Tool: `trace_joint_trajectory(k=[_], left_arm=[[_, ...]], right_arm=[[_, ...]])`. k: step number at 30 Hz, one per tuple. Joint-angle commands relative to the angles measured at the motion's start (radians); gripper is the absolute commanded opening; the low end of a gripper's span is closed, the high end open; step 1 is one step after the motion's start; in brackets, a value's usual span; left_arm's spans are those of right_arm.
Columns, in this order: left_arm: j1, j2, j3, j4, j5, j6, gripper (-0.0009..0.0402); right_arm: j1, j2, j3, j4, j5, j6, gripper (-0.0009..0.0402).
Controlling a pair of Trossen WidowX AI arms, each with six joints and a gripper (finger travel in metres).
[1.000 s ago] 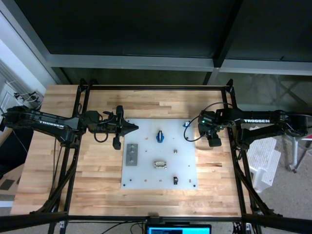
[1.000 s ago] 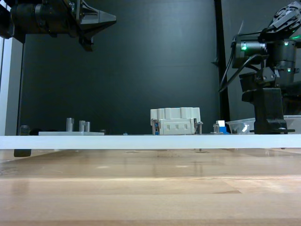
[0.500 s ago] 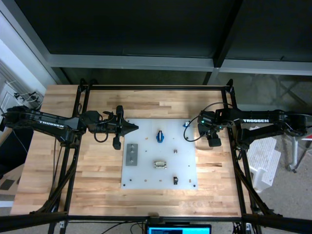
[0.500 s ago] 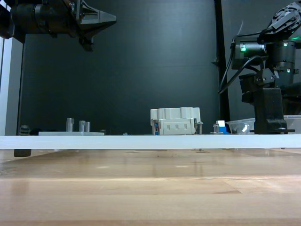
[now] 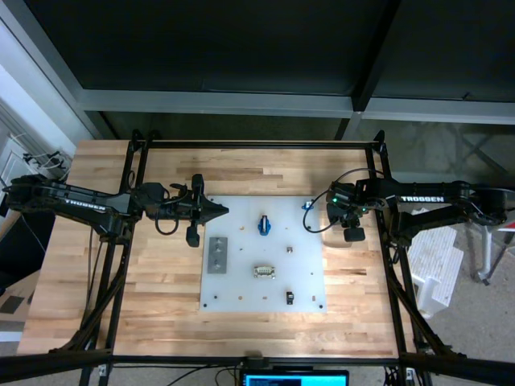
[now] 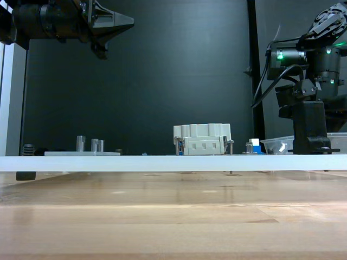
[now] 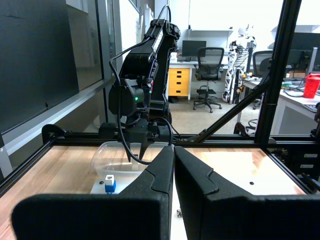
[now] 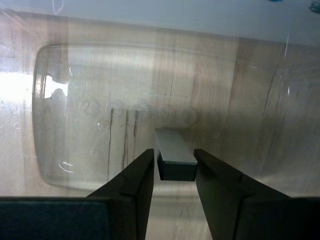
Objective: Pick the 16mm bar and install on taskboard
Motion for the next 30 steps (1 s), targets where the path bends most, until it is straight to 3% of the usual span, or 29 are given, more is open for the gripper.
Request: trace_joint_trajectory(k=[1, 18, 30], left_arm=[[0.000, 0.000, 0.000, 0.000, 0.000, 0.000, 0.0000], [0.000, 0.000, 0.000, 0.000, 0.000, 0.000, 0.0000], [0.000, 0.000, 0.000, 0.000, 0.000, 0.000, 0.0000]], right_arm=[[0.000, 0.000, 0.000, 0.000, 0.000, 0.001, 0.0089], [0.000, 0.000, 0.008, -0.010, 0.000, 0.000, 0.0025], [0.001, 0.000, 0.181, -0.191, -0.008, 0.006, 0.0011]])
